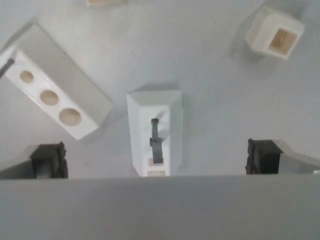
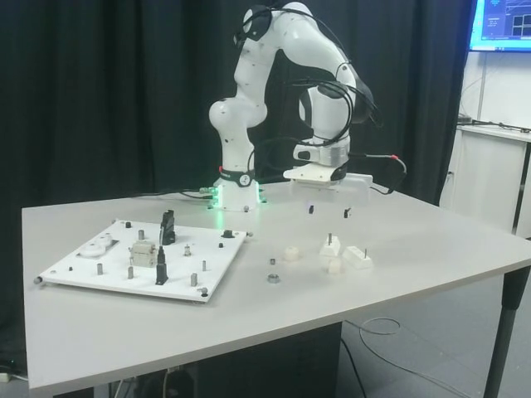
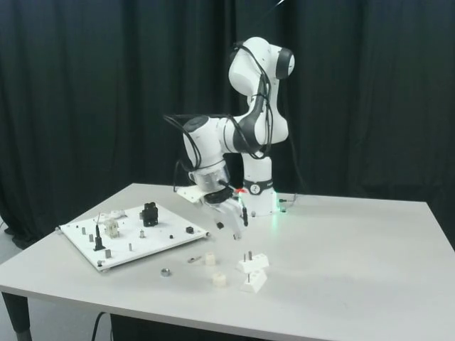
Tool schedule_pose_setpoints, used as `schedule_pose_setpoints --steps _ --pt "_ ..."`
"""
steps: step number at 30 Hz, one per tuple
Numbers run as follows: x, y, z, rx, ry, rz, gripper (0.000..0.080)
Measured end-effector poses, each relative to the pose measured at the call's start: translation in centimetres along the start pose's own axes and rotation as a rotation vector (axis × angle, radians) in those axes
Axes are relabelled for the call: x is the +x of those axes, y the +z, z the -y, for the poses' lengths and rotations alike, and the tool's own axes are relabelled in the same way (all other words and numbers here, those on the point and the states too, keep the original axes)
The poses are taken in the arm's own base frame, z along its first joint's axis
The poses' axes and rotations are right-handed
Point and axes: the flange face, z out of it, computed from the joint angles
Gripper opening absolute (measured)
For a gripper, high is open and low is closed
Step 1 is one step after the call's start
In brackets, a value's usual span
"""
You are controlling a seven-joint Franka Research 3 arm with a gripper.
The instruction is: Pick square peg 2.
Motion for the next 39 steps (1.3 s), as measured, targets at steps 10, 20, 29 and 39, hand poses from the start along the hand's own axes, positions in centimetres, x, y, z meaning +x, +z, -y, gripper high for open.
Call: schedule_pose_setpoints --steps 10,20,29,39 --pt "-1.9 1.8 -1.1 0.006 -0.005 -0.003 0.0800" --pt "-2.6 3.7 -2.6 0.030 0.024 -0.014 0.0800" --pt "-3.2 5.4 -3.9 0.072 0.029 -0.028 0.0800" --pt "-3.7 7.0 -4.7 0.119 0.029 -0.050 0.0800"
